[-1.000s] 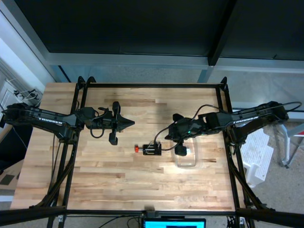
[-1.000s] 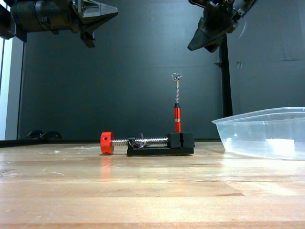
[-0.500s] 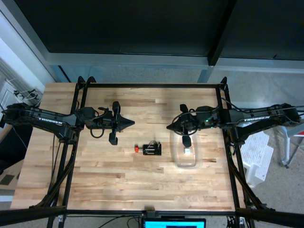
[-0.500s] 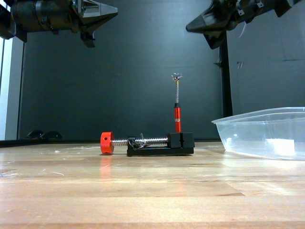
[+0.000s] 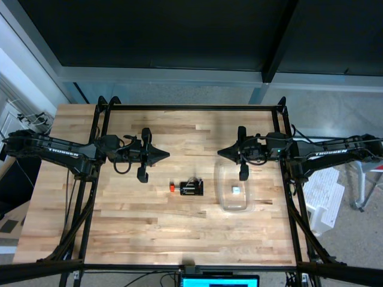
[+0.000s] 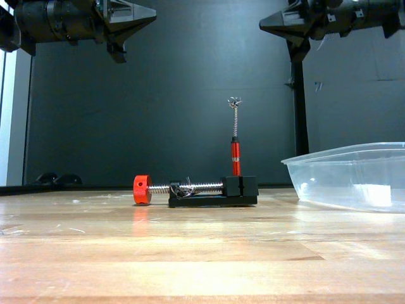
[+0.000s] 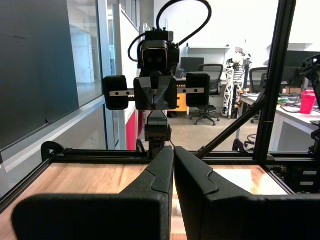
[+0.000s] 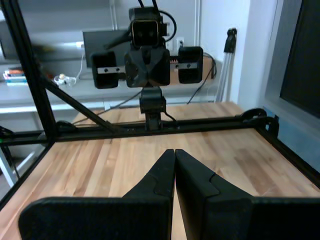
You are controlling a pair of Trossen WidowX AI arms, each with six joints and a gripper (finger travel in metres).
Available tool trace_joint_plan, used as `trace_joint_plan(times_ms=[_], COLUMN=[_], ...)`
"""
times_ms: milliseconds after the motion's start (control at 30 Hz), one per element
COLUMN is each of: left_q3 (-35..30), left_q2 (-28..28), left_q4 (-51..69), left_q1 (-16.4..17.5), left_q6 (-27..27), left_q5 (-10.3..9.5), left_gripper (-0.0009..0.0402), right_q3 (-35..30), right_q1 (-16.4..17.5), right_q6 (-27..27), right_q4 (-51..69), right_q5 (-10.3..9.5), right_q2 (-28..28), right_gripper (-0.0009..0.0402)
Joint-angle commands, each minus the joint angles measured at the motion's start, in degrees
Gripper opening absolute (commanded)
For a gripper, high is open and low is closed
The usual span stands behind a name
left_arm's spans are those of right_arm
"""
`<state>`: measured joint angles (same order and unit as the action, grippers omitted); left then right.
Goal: Pick the RCA connector and install on taskboard
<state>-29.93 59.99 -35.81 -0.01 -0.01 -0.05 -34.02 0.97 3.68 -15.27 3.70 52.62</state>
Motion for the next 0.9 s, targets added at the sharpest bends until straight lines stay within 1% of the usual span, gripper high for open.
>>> trace_joint_plan(times_ms=[33, 167, 333, 900], left_q3=[0.0, 0.0, 0.0, 0.0], left_q2=[0.0, 0.0, 0.0, 0.0], left_q4=[0.0, 0.0, 0.0, 0.0], left_q1=[0.0, 0.0, 0.0, 0.0], left_q6=[0.0, 0.0, 0.0, 0.0], left_q5=[0.02, 0.02, 0.02, 0.02], left_gripper=[0.0000, 0.0000, 0.0000, 0.0000], right_q3=[2.2, 5.0, 6.7, 6.8], right_q1=[0.0, 0.0, 0.0, 0.0], right_q6=[0.0, -0.2, -0.1, -0.2], right_q4=[-3.2, -7.1, -8.0, -7.8], right_q5=[0.26, 0.33, 0.35, 0.37], right_q2=[-1.5, -3.2, -4.8, -5.5], right_gripper=[0.0000, 0.0000, 0.0000, 0.0000])
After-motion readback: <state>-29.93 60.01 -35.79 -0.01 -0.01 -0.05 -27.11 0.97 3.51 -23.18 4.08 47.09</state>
